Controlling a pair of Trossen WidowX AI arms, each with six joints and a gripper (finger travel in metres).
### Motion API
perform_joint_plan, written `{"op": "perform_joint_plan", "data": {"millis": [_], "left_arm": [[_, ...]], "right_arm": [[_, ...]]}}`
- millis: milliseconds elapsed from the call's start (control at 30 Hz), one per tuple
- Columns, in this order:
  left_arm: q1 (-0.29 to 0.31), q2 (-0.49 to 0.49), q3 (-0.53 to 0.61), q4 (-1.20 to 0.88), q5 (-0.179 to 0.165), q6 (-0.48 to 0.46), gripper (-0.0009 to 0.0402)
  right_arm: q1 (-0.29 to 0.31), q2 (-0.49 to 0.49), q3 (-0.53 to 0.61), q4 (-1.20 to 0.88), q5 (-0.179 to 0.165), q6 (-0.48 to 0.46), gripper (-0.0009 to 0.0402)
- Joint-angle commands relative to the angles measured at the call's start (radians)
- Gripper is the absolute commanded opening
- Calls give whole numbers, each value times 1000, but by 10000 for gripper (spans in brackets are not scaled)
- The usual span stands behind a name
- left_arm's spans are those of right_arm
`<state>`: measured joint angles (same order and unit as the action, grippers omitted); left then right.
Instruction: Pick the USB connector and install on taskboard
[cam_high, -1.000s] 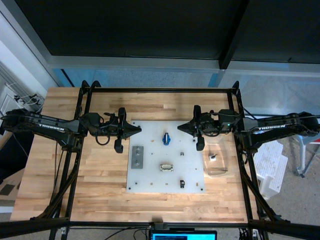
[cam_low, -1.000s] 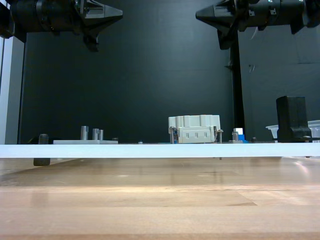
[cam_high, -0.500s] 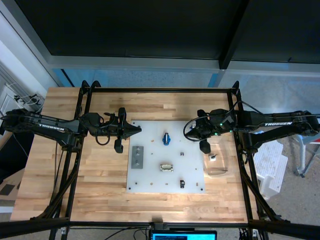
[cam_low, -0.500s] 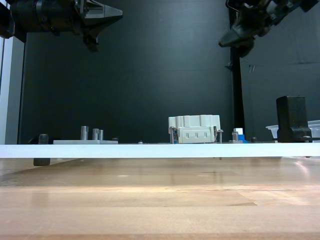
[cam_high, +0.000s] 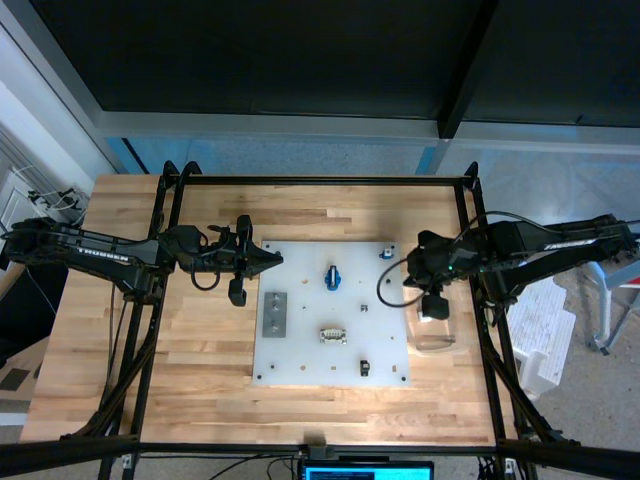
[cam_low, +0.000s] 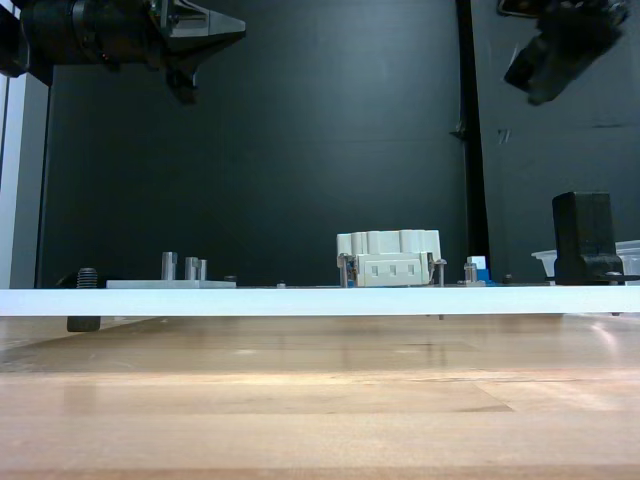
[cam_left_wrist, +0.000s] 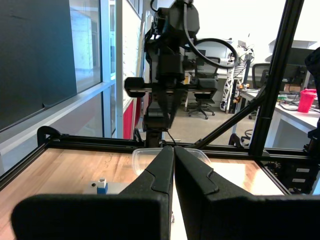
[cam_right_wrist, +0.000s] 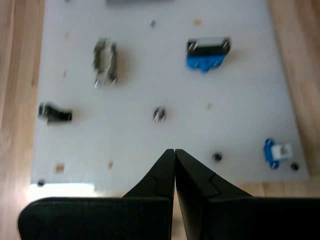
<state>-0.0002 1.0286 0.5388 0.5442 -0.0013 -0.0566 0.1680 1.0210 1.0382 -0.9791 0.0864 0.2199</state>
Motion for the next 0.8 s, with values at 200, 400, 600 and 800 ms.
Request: {"op": "perform_joint_plan", "data": {"millis": [200, 400, 600, 800], "left_arm": [[0, 0, 0, 0, 0, 0, 0], [0, 0, 0, 0, 0, 0, 0], [0, 0, 0, 0, 0, 0, 0], [0, 0, 0, 0, 0, 0, 0]], "right_arm": [[110, 0, 31, -161, 0, 38, 0], [178, 0, 34, -261, 0, 71, 0], [228, 0, 30, -326, 9, 95, 0], [263, 0, 11, -350, 45, 113, 10]]}}
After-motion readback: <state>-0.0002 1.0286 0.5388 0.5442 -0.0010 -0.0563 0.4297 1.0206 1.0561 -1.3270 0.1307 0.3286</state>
